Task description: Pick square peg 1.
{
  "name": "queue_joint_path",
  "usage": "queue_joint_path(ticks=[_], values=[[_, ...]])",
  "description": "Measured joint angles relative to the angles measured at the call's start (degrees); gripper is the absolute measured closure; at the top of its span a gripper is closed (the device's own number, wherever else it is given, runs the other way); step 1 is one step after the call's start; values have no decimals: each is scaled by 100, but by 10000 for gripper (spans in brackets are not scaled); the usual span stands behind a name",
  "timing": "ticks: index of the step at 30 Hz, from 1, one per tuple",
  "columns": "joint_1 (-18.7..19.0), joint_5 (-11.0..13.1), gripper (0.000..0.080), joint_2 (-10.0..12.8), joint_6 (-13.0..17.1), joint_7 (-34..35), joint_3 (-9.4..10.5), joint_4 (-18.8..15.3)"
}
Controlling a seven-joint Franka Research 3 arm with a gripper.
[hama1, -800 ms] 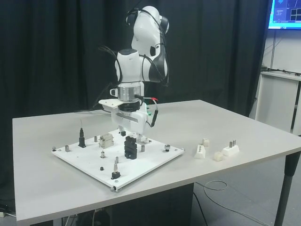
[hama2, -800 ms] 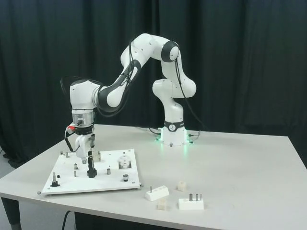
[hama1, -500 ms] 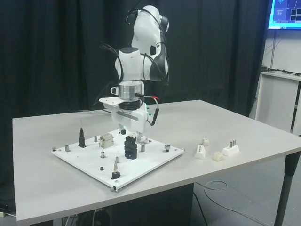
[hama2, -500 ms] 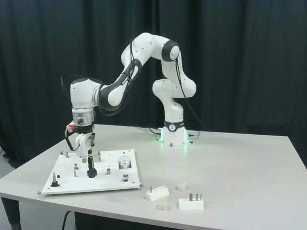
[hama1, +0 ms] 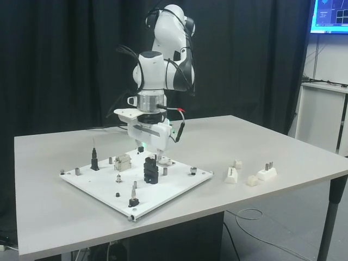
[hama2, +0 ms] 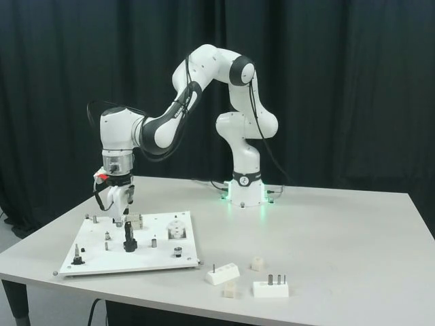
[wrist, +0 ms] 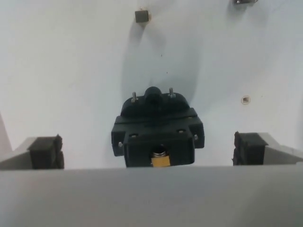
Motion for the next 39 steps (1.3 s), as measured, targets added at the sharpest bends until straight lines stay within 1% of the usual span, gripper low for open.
queue_joint_path(ticks=[8, 26, 33, 39], values=[[0, -269, 3, -59, 0, 39, -10, 0], [-1, -1113, 3, -214, 111, 44, -12, 20], [-3, -1306, 3, -279, 131, 37, -12, 21], [-7, -1349, 3, -303, 132, 4, -13, 33]])
